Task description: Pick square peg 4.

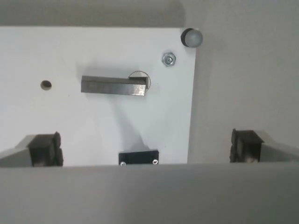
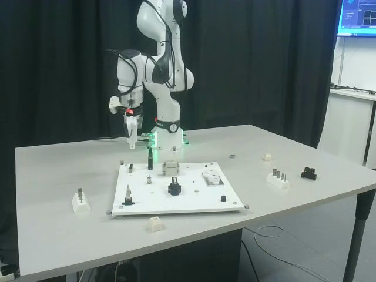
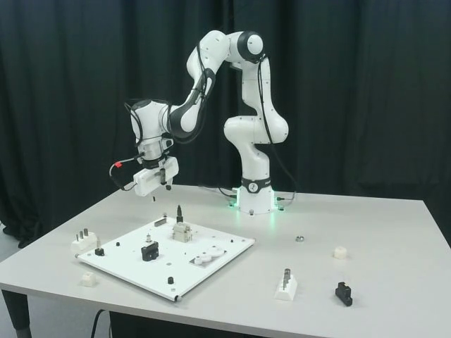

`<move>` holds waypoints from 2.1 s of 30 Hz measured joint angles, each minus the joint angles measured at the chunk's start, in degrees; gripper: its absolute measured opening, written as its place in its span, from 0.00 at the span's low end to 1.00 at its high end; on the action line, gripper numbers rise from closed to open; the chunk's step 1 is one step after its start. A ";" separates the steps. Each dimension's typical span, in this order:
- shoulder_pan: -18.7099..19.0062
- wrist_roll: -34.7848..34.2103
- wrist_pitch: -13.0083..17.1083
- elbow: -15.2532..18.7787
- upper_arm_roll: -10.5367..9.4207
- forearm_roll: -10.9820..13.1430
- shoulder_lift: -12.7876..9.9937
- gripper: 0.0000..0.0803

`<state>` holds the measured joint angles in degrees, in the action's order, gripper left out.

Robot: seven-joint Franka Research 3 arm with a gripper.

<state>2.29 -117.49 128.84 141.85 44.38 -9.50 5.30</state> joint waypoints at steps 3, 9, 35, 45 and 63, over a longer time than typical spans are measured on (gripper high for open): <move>0.00 -0.36 -0.08 0.00 -0.10 -0.55 0.37 1.00; 0.00 -0.46 -0.08 0.00 -0.17 -1.43 0.55 1.00; -0.59 7.38 1.05 -0.94 -0.17 -4.96 2.40 1.00; -0.94 18.27 2.92 -1.06 0.14 -4.96 2.83 1.00; -1.23 47.32 4.09 -0.40 1.72 -3.39 2.94 1.00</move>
<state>1.07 -70.17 132.93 141.46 46.09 -12.89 8.24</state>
